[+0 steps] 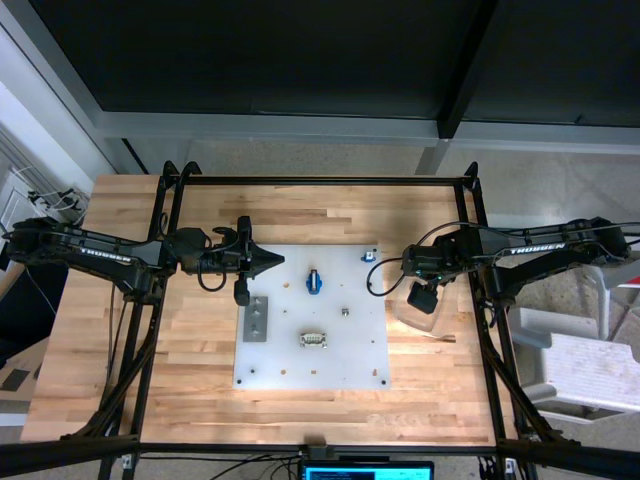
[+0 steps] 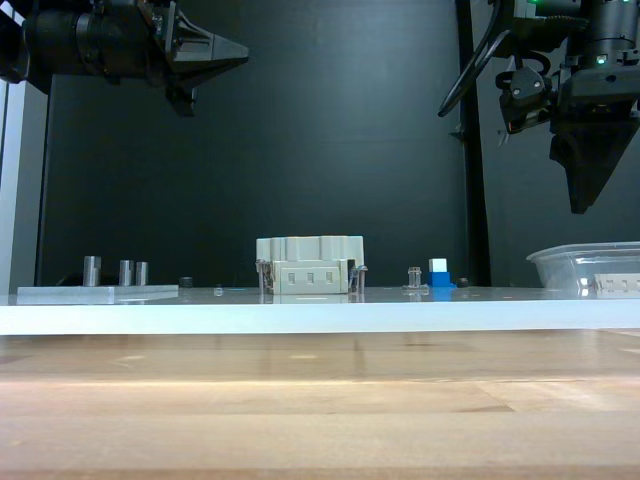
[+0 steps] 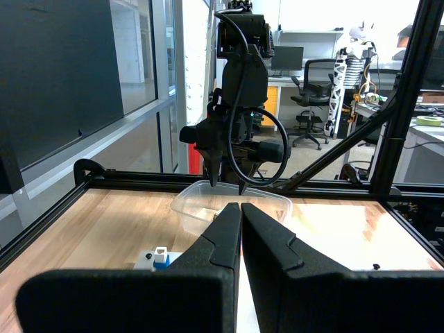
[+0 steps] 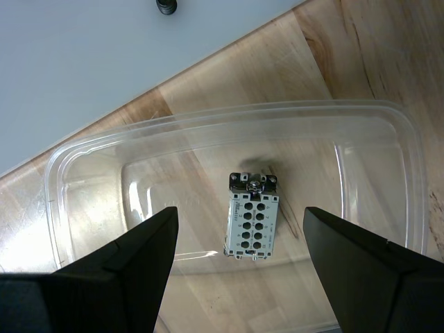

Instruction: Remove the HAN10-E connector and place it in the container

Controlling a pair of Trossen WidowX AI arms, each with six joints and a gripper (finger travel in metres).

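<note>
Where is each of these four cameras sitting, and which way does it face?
High: above the near edge, looking down on the white board; left gripper near its far-left corner, right gripper over the container.
Low: table height, near edge, looking level; both grippers overhead.
Left wrist: left arm, facing the right gripper past shut fingers.
Right wrist: right arm, looking down between open fingers at the HAN10-E connector.
Shared: both wrist views show the container.
</note>
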